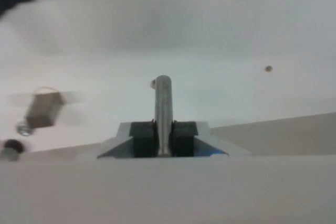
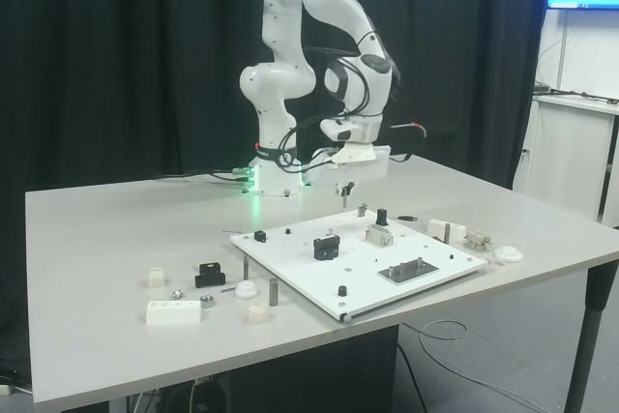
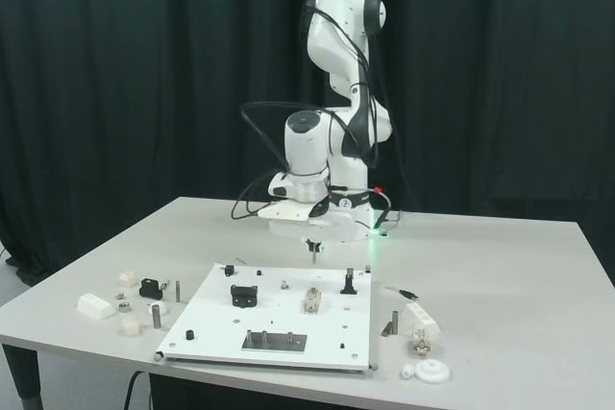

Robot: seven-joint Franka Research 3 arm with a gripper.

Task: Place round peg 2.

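I've got the jaws clamped on round peg 2, held vertical w/ tip down, above the white board's 12 o'clock edge for insertion.

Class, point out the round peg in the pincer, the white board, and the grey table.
round peg (image 1: 163, 109): wrist view, middle of its shaft.
white board (image 3: 214, 319): second room view, bare surface.
grey table (image 2: 106, 224): first room view, bare top.
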